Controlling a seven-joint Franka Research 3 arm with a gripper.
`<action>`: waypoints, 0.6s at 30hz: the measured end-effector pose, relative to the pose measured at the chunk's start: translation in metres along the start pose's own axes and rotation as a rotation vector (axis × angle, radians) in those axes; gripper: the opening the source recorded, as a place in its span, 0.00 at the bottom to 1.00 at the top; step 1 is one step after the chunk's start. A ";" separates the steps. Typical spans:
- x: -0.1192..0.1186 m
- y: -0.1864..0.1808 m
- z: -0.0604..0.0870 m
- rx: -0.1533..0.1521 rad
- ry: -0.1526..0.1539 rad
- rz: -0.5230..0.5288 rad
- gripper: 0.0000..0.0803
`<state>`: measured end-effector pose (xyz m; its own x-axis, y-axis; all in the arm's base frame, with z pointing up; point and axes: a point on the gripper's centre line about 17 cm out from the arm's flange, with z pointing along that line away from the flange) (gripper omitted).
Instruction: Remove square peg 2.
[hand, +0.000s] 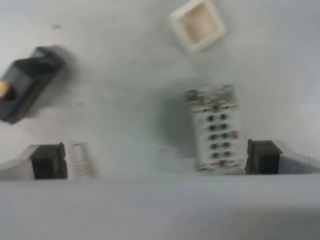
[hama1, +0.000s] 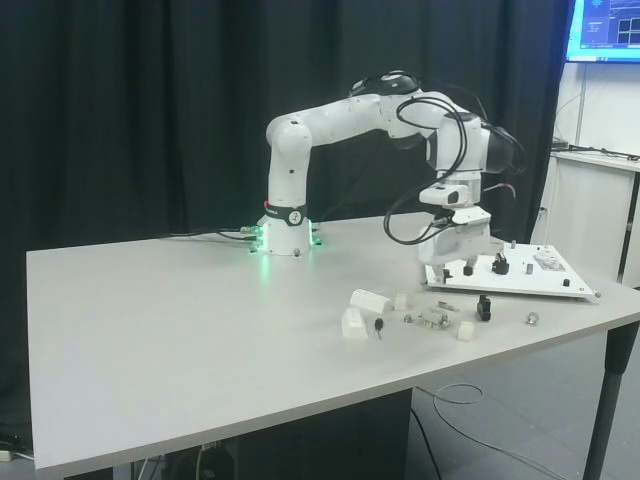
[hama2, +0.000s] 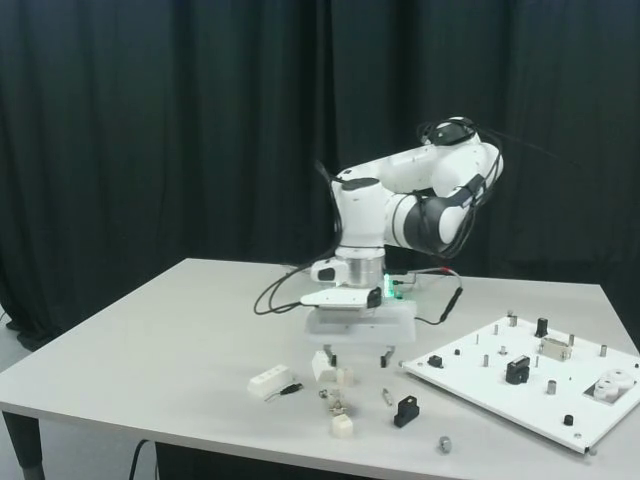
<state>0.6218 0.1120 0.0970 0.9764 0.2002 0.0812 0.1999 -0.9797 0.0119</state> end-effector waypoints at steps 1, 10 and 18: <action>-0.001 -0.005 0.000 0.001 -0.003 0.003 1.00; -0.008 -0.046 0.001 -0.002 -0.028 0.061 1.00; -0.015 -0.081 0.002 -0.014 -0.038 0.122 1.00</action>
<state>0.5916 0.1880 0.0931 0.9959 0.0790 0.0447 0.0783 -0.9968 0.0185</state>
